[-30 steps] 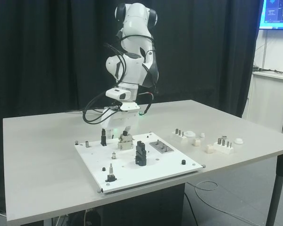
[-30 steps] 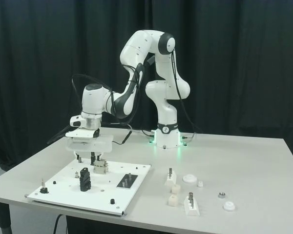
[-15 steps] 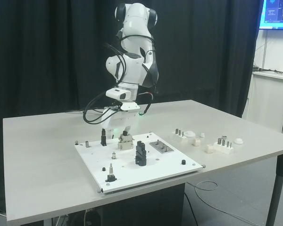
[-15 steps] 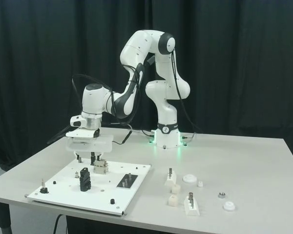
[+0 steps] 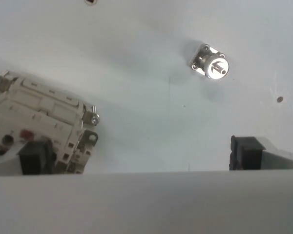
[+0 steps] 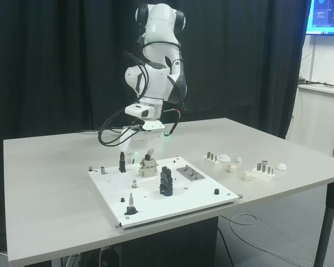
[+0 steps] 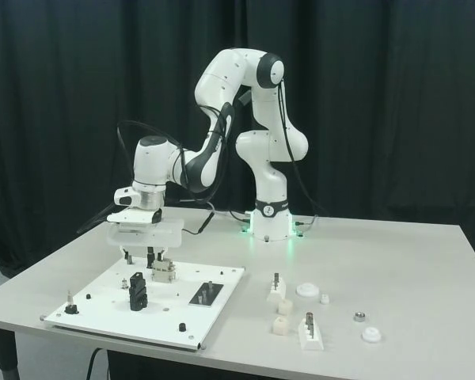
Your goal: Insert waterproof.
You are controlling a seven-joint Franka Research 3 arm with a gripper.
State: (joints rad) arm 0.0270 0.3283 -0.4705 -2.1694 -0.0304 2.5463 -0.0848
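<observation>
Inspection from my own station.

1. My gripper is spread wide and carries nothing. In the wrist view the two black fingertips stand well apart with only bare white board between them.

2. The waterproof connector, as far as I can identify it, is the pale block with corner screws and rows of pin holes. It sits on the board directly beneath one of my fingertips, which overlaps its edge in the wrist view. I cannot tell whether that fingertip touches it. My other fingertip is clear of it.

3. In the first room view the gripper hangs low over the board's near-arm part, pointing straight down, with the connector just below it. The second room view agrees: gripper just above and beside the connector.

4. A small metal socket with a square flange stands upright on the board, beyond the gap between my fingertips and apart from both.

5. A black upright block stands on the board near the gripper, farther from the arm's base than the connector.

6. A grey plate with pins lies on the board, to one side of the gripper and apart from it.

7. The board rests on the grey desk. Loose white parts sit on the desk off the board, well apart from the gripper.
</observation>
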